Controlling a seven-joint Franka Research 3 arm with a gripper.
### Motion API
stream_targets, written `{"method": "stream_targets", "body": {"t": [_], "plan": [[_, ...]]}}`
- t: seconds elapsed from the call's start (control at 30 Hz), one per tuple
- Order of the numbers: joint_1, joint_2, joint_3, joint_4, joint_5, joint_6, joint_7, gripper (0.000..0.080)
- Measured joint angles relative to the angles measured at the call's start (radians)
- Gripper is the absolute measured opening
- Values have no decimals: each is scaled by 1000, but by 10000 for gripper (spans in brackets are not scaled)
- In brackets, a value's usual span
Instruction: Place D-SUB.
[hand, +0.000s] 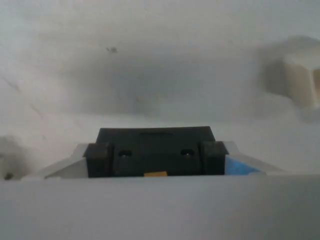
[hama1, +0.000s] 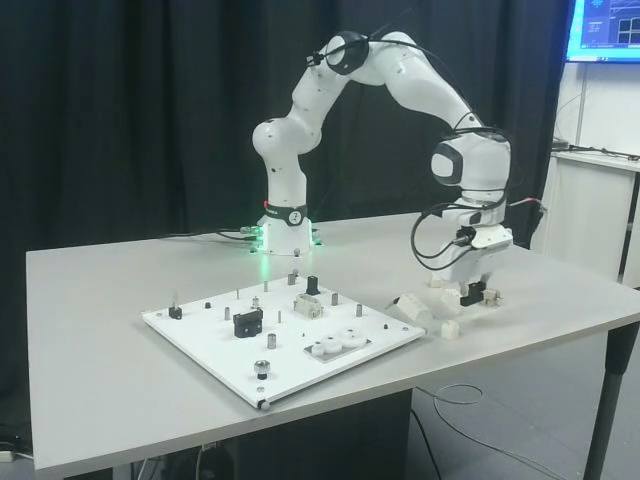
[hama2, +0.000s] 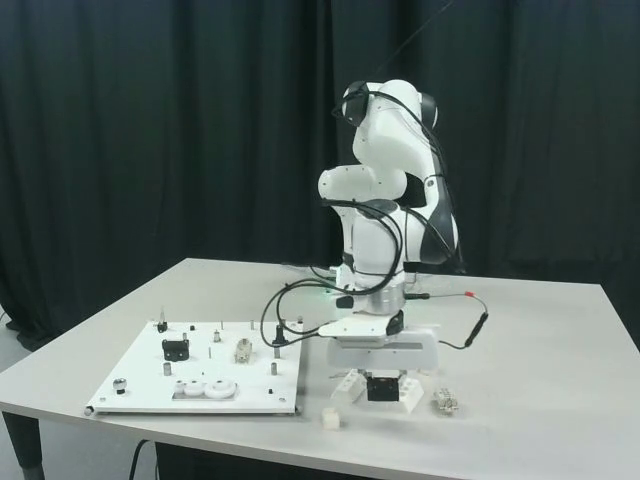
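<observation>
My gripper (hand: 156, 160) is down at the table, just right of the white board (hama2: 130, 385). Its two black fingers (hand: 97, 159) press against both ends of a black block with two small holes, the D-SUB (hand: 155, 142), so it is shut on it. The D-SUB sits among white holder pieces (hama2: 350, 385) on the table. From the room views the gripper (hama2: 382, 390) (hama1: 470, 295) hangs straight down and hides most of the D-SUB. A grey socket (hama2: 243, 350) stands on the board.
A small white block (hama2: 331, 418) (hand: 302, 80) lies near the table's front edge. A small grey connector (hama2: 445, 402) lies right of the gripper. The board carries pegs, a black fixture (hama2: 176, 348) and white gears (hama2: 205, 386). A cable (hama2: 470, 330) hangs from the wrist.
</observation>
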Motion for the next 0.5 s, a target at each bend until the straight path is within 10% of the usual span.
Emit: {"method": "stream_targets", "body": {"t": [0.5], "plan": [[13, 94, 4, 85, 0, 3, 29, 383]]}}
